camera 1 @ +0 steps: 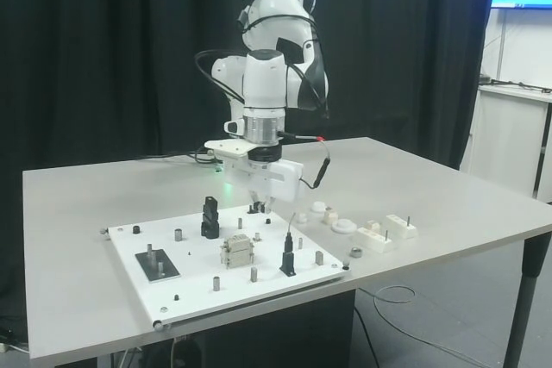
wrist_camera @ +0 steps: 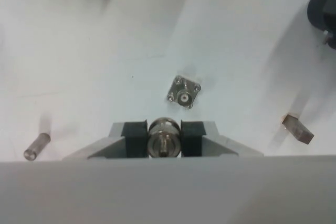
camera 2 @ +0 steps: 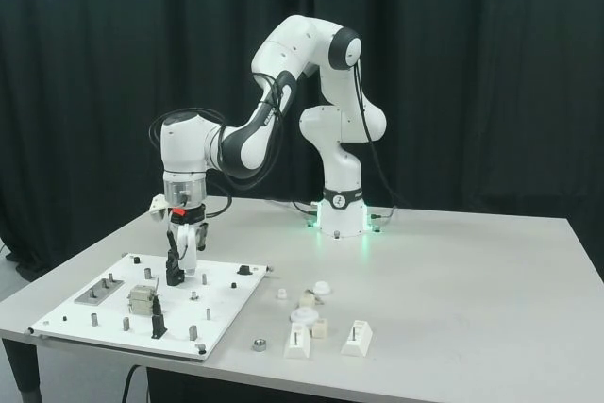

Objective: Insert BNC.

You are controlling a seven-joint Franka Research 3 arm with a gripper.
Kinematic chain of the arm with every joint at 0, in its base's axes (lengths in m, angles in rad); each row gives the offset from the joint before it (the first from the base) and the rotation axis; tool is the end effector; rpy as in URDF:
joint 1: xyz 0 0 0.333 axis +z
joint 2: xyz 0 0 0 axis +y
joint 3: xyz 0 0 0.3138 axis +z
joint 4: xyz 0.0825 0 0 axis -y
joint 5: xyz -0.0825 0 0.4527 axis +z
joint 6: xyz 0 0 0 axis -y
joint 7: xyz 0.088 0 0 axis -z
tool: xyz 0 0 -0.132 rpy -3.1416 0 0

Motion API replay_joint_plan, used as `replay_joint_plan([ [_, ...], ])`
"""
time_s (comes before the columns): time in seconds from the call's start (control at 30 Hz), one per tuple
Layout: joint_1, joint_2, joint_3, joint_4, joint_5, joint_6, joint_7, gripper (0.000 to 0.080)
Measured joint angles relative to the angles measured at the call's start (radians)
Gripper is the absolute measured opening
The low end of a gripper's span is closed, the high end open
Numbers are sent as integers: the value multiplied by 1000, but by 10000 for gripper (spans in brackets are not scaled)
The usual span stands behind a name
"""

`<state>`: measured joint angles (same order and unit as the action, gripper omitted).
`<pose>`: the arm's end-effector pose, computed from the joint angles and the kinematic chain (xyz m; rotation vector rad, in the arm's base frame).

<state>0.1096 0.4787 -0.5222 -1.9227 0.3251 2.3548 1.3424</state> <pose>0.6241 -0.2596 0.1990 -1.7784 2.5685 -0.0486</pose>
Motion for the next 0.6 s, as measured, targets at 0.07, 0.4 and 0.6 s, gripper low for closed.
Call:
replay_joint_plan([
  [0.07, 0, 0, 0, 0, -1, 0, 0, 129],
  [0.4, 0, 0, 0, 0, -5, 0, 0, 129],
  [0.6, 1, 0, 0, 1, -6, 0, 0, 129],
])
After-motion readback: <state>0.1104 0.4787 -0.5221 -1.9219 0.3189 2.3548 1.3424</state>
